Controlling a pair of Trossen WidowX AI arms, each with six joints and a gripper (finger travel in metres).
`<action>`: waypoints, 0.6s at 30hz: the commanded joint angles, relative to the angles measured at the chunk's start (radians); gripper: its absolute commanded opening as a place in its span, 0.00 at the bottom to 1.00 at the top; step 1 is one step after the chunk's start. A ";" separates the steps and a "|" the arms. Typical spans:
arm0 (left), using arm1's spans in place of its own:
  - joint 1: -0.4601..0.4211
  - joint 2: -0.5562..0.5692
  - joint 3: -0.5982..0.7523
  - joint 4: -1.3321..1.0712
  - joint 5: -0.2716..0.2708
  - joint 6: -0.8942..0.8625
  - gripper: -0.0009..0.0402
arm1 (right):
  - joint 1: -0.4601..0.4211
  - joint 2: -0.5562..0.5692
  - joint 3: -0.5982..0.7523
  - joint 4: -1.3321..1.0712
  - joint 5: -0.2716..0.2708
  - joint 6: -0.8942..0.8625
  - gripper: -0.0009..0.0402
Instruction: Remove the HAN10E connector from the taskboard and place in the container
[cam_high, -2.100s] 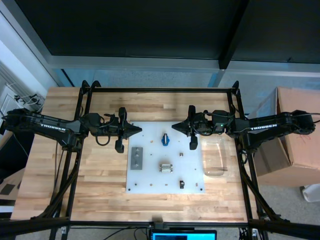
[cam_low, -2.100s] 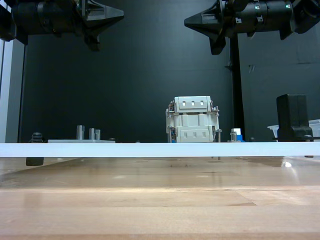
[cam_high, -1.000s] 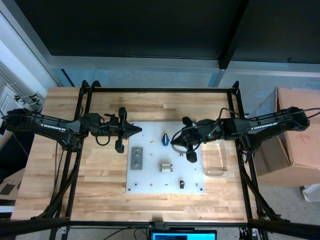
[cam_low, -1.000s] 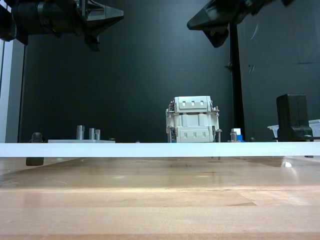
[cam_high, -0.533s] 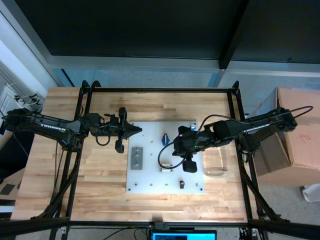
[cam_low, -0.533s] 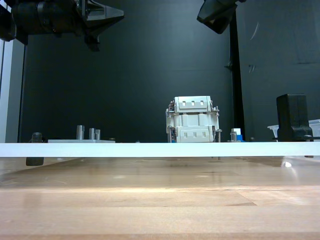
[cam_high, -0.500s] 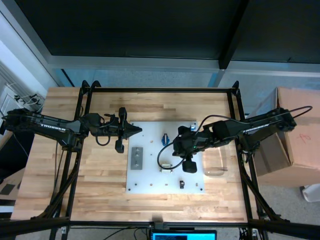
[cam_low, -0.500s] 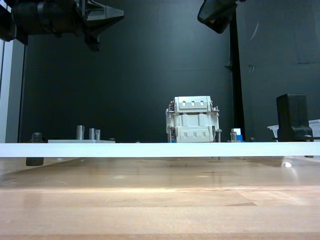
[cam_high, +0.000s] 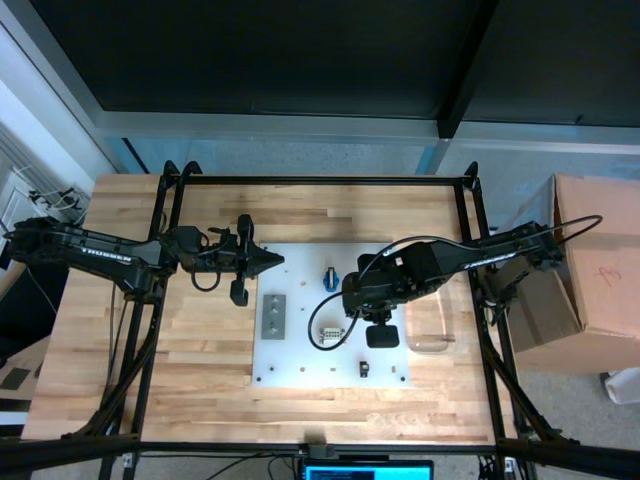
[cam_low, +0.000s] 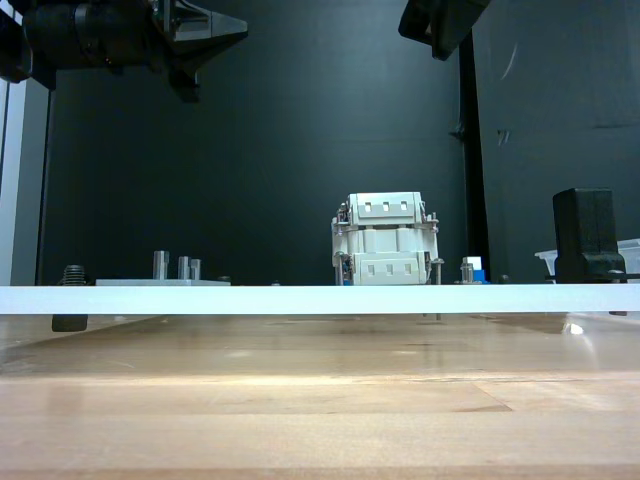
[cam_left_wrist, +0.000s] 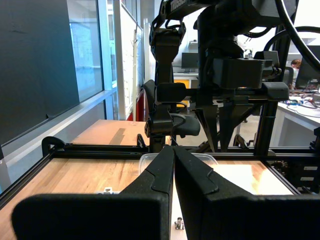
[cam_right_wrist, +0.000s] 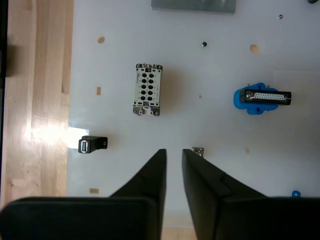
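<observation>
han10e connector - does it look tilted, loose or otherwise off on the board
Nothing stands out. The HAN10E connector sits upright and level in its seat on the taskboard. The right hand hovers above the board near it, slightly open and empty; the left hand, shut and empty, hangs high over the board's left edge.

- HAN10E connector (cam_right_wrist: 147, 89), just ahead of the right gripper (cam_right_wrist: 173, 151): matt pale-grey plastic, tiny metal screws
- taskboard (cam_right_wrist: 210, 65): smooth white plastic
- table (cam_right_wrist: 35, 75): glossy wood
- left gripper (cam_left_wrist: 173, 147): matt black plastic
</observation>
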 joint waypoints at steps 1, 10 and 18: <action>0.000 0.000 0.000 0.000 0.000 0.000 0.02 | 0.002 0.025 0.024 -0.024 0.000 0.000 0.27; 0.000 0.000 0.000 0.000 0.000 0.000 0.02 | 0.012 0.106 0.039 -0.027 0.000 -0.007 0.59; 0.000 0.000 0.000 0.000 0.000 0.000 0.02 | 0.018 0.172 0.039 0.040 0.000 -0.015 0.74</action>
